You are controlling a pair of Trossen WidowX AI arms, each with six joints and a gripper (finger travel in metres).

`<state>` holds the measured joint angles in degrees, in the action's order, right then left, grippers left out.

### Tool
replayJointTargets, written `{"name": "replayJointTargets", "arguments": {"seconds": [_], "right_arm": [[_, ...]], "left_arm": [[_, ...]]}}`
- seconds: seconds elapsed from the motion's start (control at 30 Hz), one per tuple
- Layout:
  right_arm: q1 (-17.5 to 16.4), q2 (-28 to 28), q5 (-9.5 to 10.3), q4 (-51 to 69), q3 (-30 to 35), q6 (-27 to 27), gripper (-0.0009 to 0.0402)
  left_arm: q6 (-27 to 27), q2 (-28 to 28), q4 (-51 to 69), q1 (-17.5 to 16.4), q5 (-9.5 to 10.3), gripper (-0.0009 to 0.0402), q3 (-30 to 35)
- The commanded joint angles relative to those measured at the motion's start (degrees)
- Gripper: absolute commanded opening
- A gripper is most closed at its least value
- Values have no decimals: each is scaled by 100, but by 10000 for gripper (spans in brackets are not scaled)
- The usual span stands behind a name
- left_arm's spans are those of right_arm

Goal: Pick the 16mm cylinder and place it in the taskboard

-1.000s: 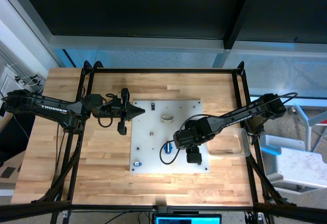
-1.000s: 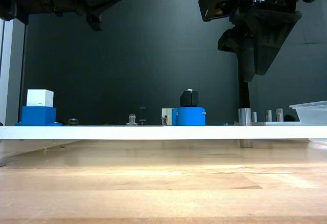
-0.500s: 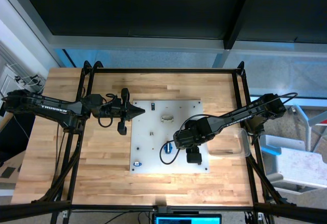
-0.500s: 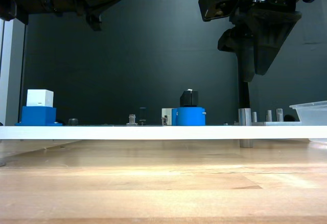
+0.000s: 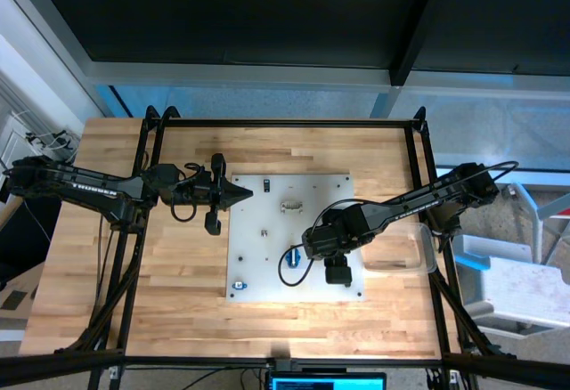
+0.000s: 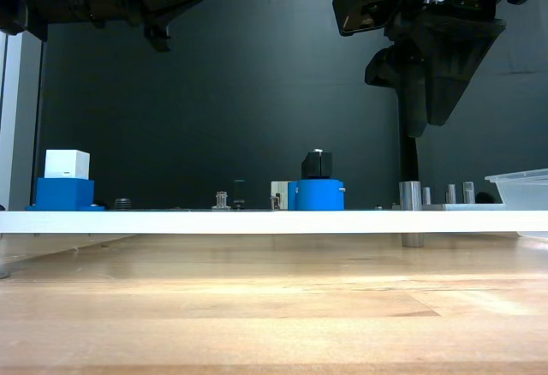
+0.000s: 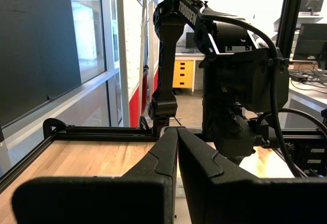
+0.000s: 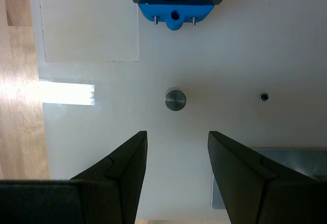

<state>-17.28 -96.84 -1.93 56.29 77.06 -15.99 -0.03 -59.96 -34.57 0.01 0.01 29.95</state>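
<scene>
Hovering over the taskboard (image 8: 245, 40), the right gripper (image 8: 177, 132) has its fingers spread; the 16mm cylinder (image 8: 175, 99) stands upright in the board just ahead of the gap, touching neither. Blue connector (image 8: 175, 10) sits beyond. Left gripper (image 7: 177, 131), fingers pressed together, hangs beside the board's left edge above the wooden table (image 5: 178, 292).

— What sits under the two hands?

— A pale wooden desk (image 5: 178, 292) with a black frame (image 5: 285, 124) round its edge. The left hand (image 5: 248, 193) hangs over its left half, the right hand (image 8: 177, 134) over its right half.

— And farther out?

— Beyond the left hand are bright glass partitions (image 7: 87, 35), a yellow drawer cabinet (image 7: 183, 74) and a monitor (image 7: 312, 32). A dark panel (image 6: 257, 92) stands behind both hands. White bins (image 5: 521, 288) sit off the desk, past the right hand.
</scene>
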Motion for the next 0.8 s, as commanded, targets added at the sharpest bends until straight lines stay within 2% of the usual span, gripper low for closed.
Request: {"name": "replayJointTargets", "arguments": {"seconds": [0.03, 0.8], "right_arm": [[0, 0, 0, -4, 0, -2, 165], [-2, 0, 0, -7, 0, -2, 165]], "left_arm": [[0, -2, 0, -2, 0, 0, 0], [-2, -2, 0, 0, -2, 0, 0]]}}
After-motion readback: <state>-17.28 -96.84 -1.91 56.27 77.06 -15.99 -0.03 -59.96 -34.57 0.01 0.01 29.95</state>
